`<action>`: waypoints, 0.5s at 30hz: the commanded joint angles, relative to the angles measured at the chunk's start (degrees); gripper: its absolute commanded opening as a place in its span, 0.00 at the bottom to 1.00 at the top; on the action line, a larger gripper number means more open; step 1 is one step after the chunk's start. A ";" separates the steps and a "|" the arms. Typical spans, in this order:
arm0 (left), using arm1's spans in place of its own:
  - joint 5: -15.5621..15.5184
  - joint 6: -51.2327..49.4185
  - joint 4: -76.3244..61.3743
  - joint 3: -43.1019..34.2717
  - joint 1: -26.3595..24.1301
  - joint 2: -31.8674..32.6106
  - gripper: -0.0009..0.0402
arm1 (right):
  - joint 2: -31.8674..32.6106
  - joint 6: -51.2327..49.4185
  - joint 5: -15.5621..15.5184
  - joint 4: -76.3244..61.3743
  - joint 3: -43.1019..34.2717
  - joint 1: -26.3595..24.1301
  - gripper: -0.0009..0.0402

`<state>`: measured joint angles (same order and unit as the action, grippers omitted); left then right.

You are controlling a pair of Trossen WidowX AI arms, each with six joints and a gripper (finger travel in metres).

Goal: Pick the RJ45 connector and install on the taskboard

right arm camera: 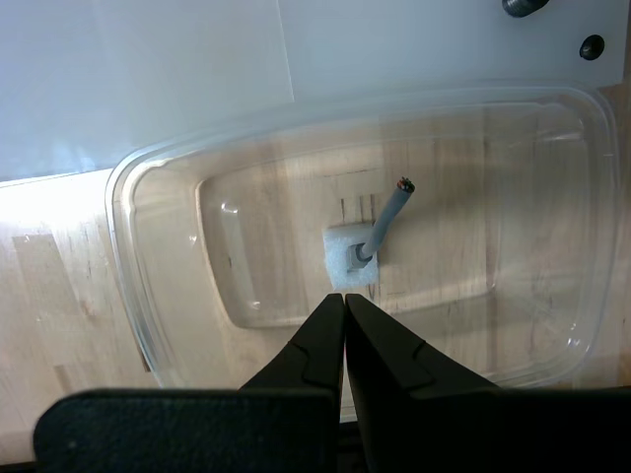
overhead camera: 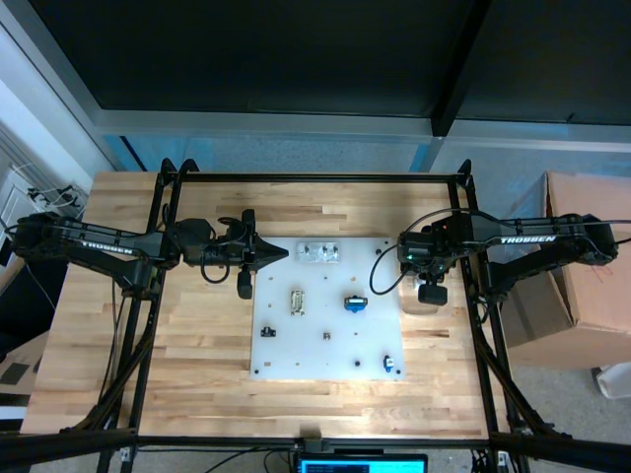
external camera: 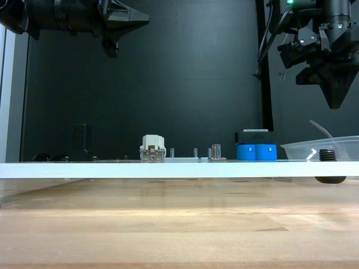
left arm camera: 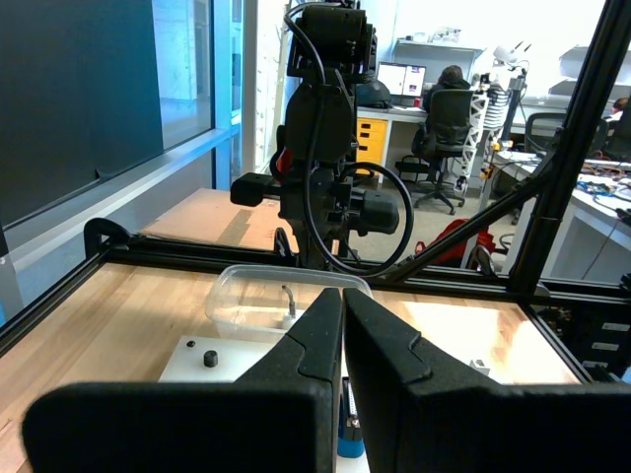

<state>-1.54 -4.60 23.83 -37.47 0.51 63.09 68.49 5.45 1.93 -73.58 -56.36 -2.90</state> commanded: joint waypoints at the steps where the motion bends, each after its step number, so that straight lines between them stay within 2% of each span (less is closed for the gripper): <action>1: 0.00 0.02 0.02 -0.02 0.00 0.00 0.02 | 0.00 0.13 -0.11 -0.20 -0.07 0.00 0.02; 7: 0.00 0.02 0.02 -0.02 0.02 0.00 0.02 | 0.96 0.17 -0.59 -2.08 -0.15 0.00 0.03; 9: 0.00 0.02 0.02 -0.02 0.02 0.00 0.02 | 2.08 0.04 -0.55 -3.17 -0.68 -0.02 0.05; 15: 0.00 0.02 0.02 -0.02 0.00 0.00 0.02 | 5.07 -2.97 0.24 -3.23 -2.49 -0.68 0.28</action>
<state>-1.56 -4.60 23.83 -37.47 0.51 63.09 73.08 2.92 2.00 -77.25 -58.81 -3.16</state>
